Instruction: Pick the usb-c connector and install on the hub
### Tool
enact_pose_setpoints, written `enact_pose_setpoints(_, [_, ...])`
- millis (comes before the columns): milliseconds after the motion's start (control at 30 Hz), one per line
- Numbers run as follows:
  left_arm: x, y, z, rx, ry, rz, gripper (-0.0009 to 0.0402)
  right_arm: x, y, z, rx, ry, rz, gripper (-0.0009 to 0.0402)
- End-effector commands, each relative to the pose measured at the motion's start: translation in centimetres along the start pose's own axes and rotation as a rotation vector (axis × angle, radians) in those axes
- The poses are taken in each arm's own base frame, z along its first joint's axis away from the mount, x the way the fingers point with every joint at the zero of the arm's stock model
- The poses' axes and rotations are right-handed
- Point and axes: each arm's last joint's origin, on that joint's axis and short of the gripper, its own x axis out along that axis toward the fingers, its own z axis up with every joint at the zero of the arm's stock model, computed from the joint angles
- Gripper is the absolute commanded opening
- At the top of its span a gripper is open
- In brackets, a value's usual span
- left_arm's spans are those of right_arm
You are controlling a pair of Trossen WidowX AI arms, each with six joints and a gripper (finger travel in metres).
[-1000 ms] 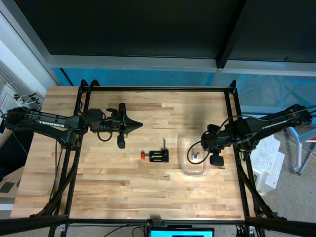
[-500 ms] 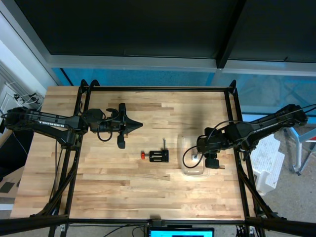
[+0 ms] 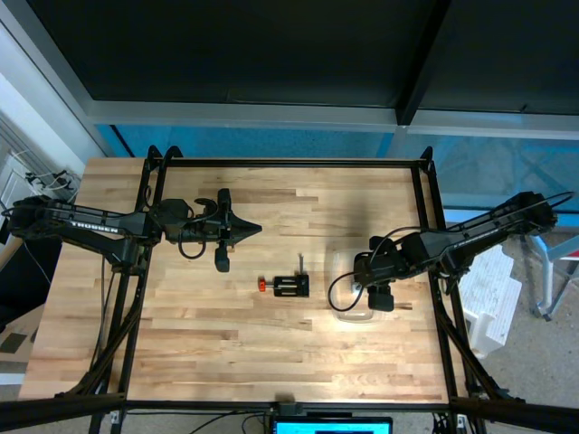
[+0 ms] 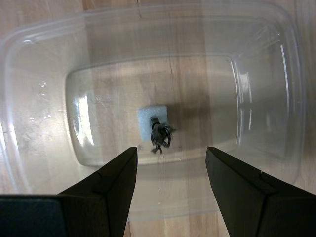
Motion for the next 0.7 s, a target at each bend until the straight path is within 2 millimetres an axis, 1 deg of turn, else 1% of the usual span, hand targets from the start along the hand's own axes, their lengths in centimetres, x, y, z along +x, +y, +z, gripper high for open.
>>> enact_pose_setpoints(33, [0.0,0.0,0.0,0.000,0.000,0.000,0.0000,0.4,0.2,0.1,-0.006,0.011,-0.007,0.0192])
enact_pose_setpoints(700, [0.0,0.0,0.0,0.000,0.000,0.000,0.0000,3.1,1.1,1.0,-0.049,0.047,-0.019,0.0193])
